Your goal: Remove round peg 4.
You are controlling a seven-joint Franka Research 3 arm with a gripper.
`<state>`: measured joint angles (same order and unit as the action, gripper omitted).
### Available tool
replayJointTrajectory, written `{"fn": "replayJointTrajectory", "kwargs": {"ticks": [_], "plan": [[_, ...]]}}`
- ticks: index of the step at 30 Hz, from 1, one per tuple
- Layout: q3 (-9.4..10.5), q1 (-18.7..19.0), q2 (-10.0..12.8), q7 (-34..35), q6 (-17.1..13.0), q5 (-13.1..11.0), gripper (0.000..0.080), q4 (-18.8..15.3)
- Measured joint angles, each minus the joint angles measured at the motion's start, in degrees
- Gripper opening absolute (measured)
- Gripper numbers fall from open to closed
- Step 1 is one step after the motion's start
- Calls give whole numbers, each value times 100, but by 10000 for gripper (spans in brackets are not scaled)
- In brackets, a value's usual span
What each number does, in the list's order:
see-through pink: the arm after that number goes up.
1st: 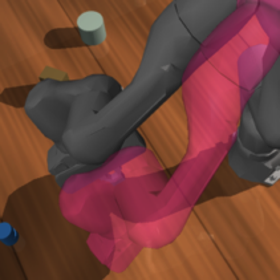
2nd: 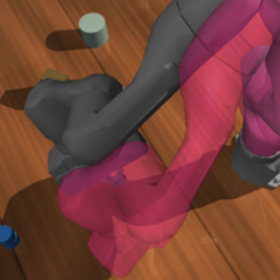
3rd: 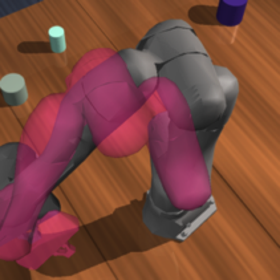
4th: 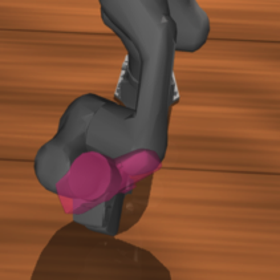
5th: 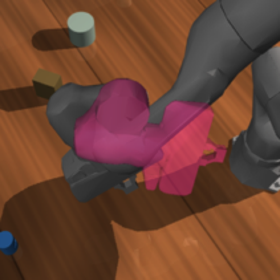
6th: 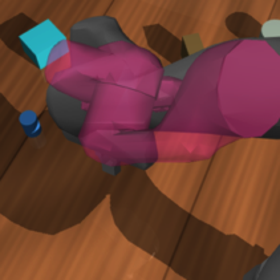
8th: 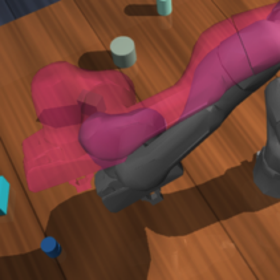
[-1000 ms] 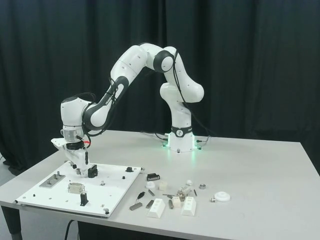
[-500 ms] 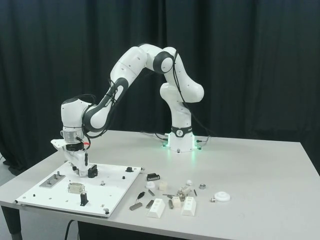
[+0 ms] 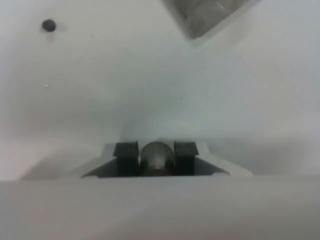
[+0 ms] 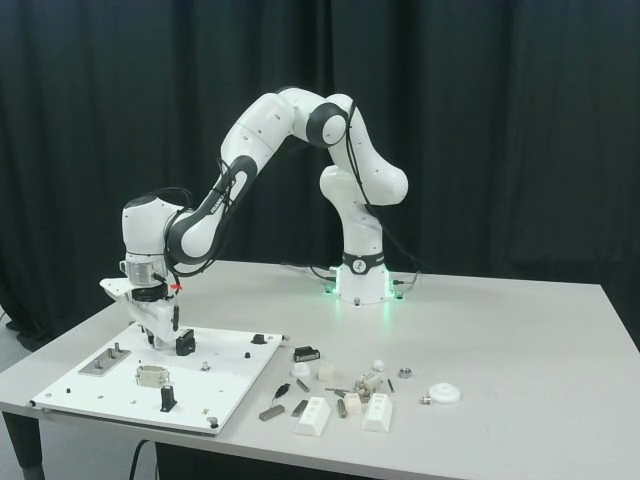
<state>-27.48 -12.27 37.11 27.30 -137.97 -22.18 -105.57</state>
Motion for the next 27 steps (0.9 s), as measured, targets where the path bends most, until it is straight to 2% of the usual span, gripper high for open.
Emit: {"fn": "replayJointTrajectory", "kwargs": {"ticks": [4, 5, 19, 27], "plan": [[0, 3, 0, -27, 0, 7, 220, -1], [-1, 2, 0, -39, -1, 7, 149, -1], [-6, 4, -10, -86, -4, 6, 150, -1], [-54, 10, -136, -86, 127, 6, 149, -1]]}}
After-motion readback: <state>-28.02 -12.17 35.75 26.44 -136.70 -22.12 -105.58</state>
